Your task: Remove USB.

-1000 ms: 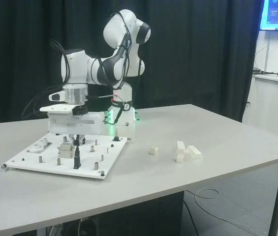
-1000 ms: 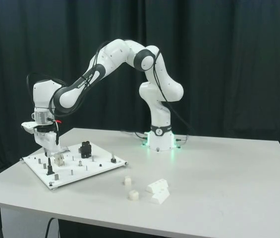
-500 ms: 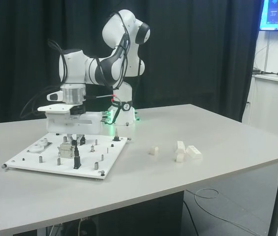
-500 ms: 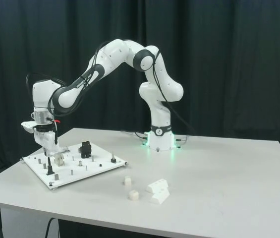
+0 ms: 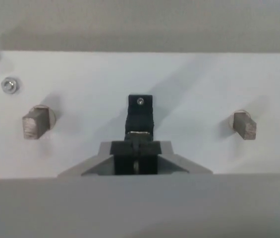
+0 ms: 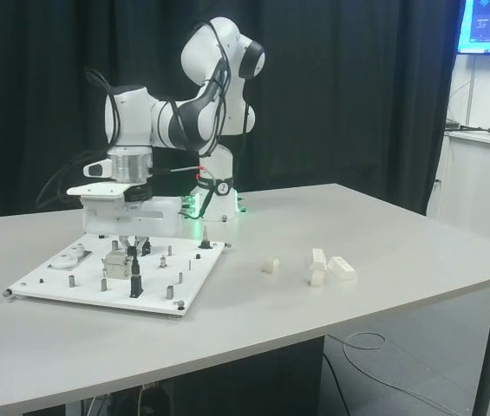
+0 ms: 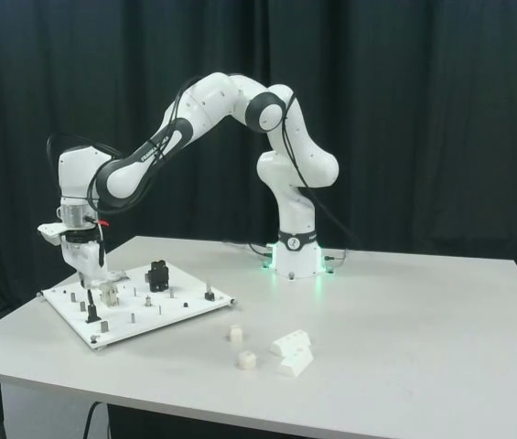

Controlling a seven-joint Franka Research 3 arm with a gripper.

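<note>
In the wrist view my gripper (image 5: 136, 157) is shut, its black fingers pressed on the USB plug (image 5: 140, 133), of which only a thin metal strip shows past the fingertips. Just beyond it stands the black USB holder (image 5: 140, 110), which has a screw in its top and is fixed to the white board (image 5: 189, 94). In both room views the gripper (image 6: 133, 250) (image 7: 87, 277) hangs directly above the holder (image 6: 135, 284) (image 7: 92, 314), near the front of the board (image 6: 188, 269) (image 7: 176, 306). The plug itself is too small to make out there.
Two grey pegs (image 5: 34, 123) (image 5: 244, 124) flank the holder, with a nut (image 5: 10, 85) farther off. A grey block (image 6: 116, 264) sits beside the gripper and a black part (image 7: 157, 274) stands farther back. Several white blocks (image 6: 329, 264) (image 7: 292, 352) lie on the grey table.
The wrist has shifted a little to the left and slightly upward over the board. The gripper stays shut above the black holder.
</note>
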